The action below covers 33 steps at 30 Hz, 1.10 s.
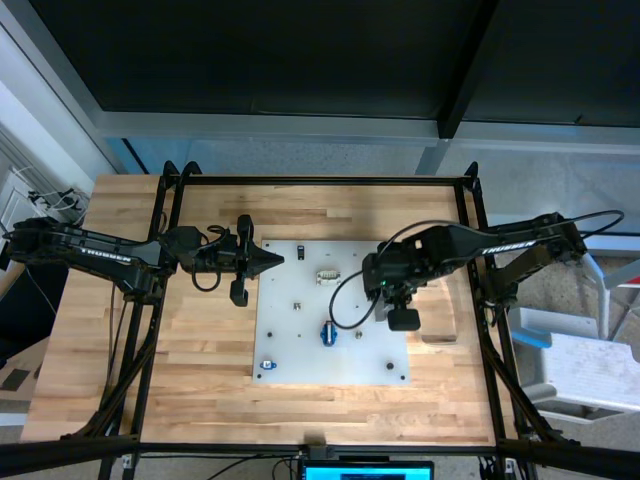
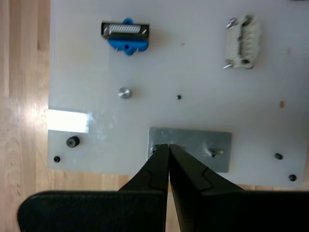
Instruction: Pick the 16mm cylinder and place it in the container
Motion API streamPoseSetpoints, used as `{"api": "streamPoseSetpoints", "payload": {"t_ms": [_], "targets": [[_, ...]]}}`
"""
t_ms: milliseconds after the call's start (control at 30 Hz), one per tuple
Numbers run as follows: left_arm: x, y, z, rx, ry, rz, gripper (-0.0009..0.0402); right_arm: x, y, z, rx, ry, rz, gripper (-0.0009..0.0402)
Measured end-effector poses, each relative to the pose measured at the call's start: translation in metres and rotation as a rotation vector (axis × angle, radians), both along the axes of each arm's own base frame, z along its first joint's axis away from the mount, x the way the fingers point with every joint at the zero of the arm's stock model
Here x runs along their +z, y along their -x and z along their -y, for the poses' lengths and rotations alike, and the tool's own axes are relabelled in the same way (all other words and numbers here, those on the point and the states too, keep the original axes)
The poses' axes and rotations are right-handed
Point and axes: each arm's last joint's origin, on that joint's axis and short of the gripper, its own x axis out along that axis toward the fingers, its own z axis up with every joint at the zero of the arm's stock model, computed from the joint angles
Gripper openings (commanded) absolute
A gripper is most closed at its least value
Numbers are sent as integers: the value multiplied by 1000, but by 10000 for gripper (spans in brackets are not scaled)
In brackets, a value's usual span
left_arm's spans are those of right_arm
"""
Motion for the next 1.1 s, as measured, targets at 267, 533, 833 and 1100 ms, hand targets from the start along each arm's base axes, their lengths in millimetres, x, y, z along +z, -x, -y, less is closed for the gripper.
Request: {"api": "streamPoseSetpoints", "payload": {"t_ms": [267,533,833,1100], "targets": [[0,0,0,0,0,0,0,-18,-11,-13,13,61,-75,6],[0,0,0,0,0,0,0,-37,-22,-28,86,97,-130,85],[0,0,0,0,0,0,0,-52,-38,-38,128,110,-103,164],[0,0,0,0,0,0,0,-66,-47,-44,144,144,-122,197]]}}
